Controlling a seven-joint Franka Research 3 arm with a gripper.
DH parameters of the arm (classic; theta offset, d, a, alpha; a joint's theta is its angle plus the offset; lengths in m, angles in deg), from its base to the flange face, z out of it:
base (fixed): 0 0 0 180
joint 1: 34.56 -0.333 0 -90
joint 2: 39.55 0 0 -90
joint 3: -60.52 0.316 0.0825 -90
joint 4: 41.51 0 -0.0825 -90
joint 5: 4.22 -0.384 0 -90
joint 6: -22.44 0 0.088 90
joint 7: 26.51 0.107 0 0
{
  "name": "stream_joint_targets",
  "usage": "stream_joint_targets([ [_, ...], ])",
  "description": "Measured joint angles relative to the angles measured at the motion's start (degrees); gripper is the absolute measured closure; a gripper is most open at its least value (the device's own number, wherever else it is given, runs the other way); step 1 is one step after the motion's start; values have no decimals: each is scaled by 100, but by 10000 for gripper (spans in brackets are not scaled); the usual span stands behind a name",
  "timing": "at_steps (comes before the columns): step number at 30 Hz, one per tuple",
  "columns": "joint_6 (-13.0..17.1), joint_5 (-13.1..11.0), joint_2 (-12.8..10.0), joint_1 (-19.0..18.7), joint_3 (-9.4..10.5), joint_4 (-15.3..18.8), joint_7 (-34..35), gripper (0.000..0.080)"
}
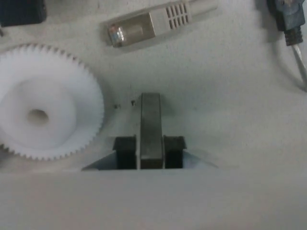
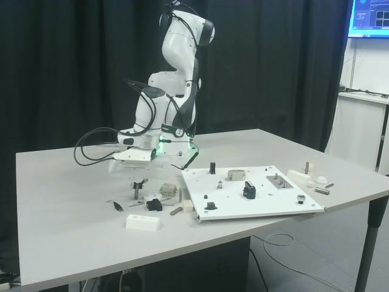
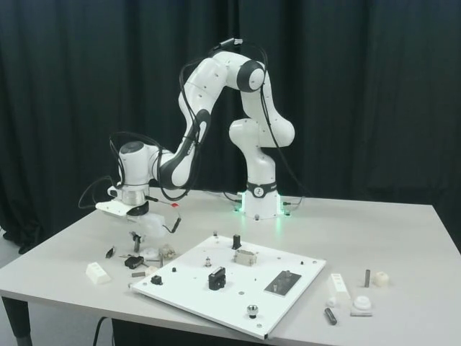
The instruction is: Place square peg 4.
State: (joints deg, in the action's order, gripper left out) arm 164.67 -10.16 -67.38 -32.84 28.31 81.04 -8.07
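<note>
The gripper (image 1: 151, 152) is closed on the peg (image 1: 150, 125), which stands upright between the black fingers (image 1: 125, 151) just above the table (image 2: 61, 182), well apart from the white board (image 2: 255, 204). By this judgement the pick is complete, while carrying the peg to the board and seating it in its hole remain. Near the peg lie a white gear (image 1: 45, 103), a plug (image 1: 148, 24) and a cable (image 1: 295, 43); the posts and fixtures standing on the board may obstruct the approach, and the target hole cannot be identified.
</note>
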Motion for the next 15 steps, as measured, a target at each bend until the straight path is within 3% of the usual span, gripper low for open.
stream_joint_targets([
  [2,-1,-22,-1,13,11,-10,-20,708],
  [3,-1,-32,-1,18,15,-14,-36,610],
  [12,-1,-48,-4,22,17,-30,-138,610],
  [13,-1,-48,-4,23,17,-34,-140,64],
  [15,-5,-48,-4,23,17,-46,-146,64],
])
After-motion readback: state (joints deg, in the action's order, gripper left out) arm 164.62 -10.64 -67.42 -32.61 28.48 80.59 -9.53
